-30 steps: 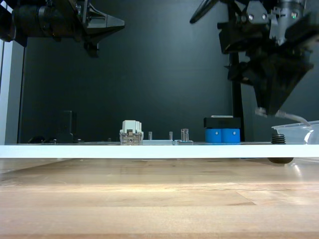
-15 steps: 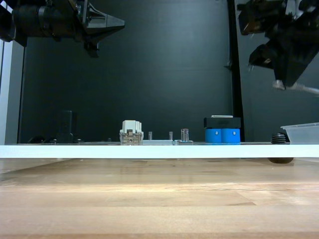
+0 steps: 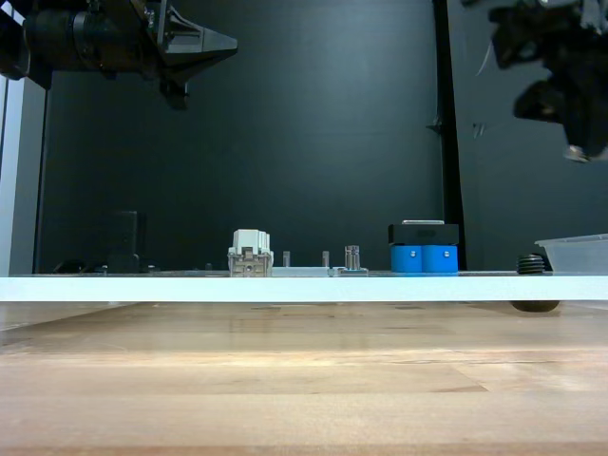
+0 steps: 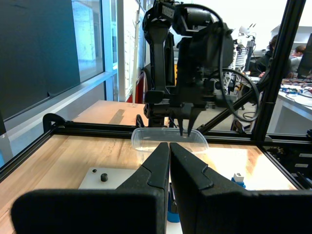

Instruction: Remove the RJ45 connector from the taskboard and place in the container

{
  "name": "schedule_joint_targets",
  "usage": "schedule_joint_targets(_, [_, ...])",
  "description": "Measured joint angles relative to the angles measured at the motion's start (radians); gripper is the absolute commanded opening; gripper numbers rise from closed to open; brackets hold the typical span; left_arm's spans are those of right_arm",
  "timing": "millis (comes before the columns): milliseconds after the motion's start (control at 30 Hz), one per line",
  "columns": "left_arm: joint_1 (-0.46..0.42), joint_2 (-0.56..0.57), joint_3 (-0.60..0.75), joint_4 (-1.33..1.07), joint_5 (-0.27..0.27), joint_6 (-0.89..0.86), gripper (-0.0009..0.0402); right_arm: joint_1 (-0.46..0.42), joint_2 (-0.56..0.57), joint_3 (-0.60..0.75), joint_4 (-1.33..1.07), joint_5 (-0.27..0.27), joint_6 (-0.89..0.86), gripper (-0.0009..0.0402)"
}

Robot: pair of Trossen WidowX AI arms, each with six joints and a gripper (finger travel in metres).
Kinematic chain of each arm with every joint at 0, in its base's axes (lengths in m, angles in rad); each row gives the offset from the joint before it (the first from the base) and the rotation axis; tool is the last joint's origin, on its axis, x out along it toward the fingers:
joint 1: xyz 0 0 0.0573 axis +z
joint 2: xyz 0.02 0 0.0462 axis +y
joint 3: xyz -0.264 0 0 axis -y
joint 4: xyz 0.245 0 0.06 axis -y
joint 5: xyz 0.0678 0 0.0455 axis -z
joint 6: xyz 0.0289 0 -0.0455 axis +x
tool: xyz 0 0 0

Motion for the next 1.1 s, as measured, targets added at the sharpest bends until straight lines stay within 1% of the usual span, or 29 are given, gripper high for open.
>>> schedule_joint_targets(100, [0.0,0.0,0.0,0.0,0.0,0.0,0.0,0.0,-0.039,-0.064,-0.014,-0.005,0.042,0.0006])
schedule_joint_targets(167, [0.0,0.0,0.0,0.0,0.0,0.0,0.0,0.0,-0.059,-0.105,-0.023,-0.008,0.064,0.0023])
schedule_joint_targets(233, [0.0,0.0,0.0,0.0,0.0,0.0,0.0,0.001,-0.074,-0.141,-0.03,-0.01,0.082,0.0049])
schedule_joint_targets(333, [0.0,0.0,0.0,0.0,0.0,0.0,0.0,0.002,-0.081,-0.174,-0.041,-0.011,0.105,0.0103])
schedule_joint_targets(500, [0.0,0.0,0.0,0.0,0.0,0.0,0.0,0.002,-0.082,-0.189,-0.038,-0.008,0.126,0.019])
schedule_joint_targets(600, [0.0,0.0,0.0,0.0,0.0,0.0,0.0,0.002,-0.083,-0.186,-0.023,0.0,0.125,0.023])
schedule_joint_targets(700, [0.0,0.0,0.0,0.0,0.0,0.0,0.0,0.002,-0.091,-0.176,0.021,0.01,0.121,0.0256])
schedule_joint_targets(800, [0.0,0.0,0.0,0.0,0.0,0.0,0.0,-0.002,-0.11,-0.171,0.084,0.062,0.087,0.0264])
schedule_joint_targets(867, [0.0,0.0,0.0,0.0,0.0,0.0,0.0,-0.01,-0.124,-0.164,0.146,0.08,0.05,0.0261])
schedule_joint_targets(967, [0.0,0.0,0.0,0.0,0.0,0.0,0.0,-0.025,-0.145,-0.161,0.266,0.081,-0.021,0.0247])
schedule_joint_targets(1100, [0.0,0.0,0.0,0.0,0.0,0.0,0.0,-0.049,-0.159,-0.16,0.429,0.081,-0.127,0.0219])
